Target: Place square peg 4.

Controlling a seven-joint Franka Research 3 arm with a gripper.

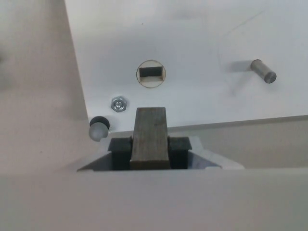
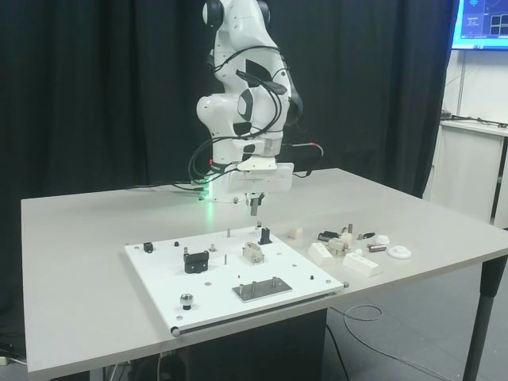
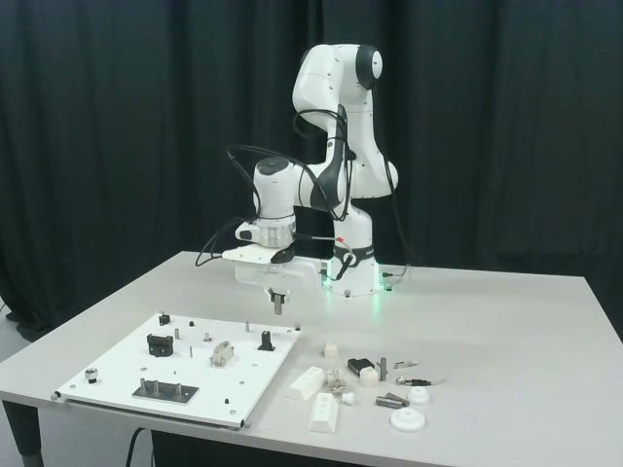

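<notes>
White assembly board [image 2: 159,278] lies on the grey table [image 2: 71,238]. Above its far edge, the gripper [image 2: 253,208] is clamped on the square peg [image 1: 150,139], peg pointing down between the fingers, clear of the board. Wrist view: slotted round hole [image 1: 151,73] just beyond the peg tip; finger pads mostly hidden behind the peg.

The square peg [image 1: 150,139] is a dark, flat-sided bar, upright, clamped between the gripper's [image 1: 150,153] fingers; it hangs above the white board's [image 1: 202,43] rectangular slot [image 1: 150,73], not inserted.
</notes>
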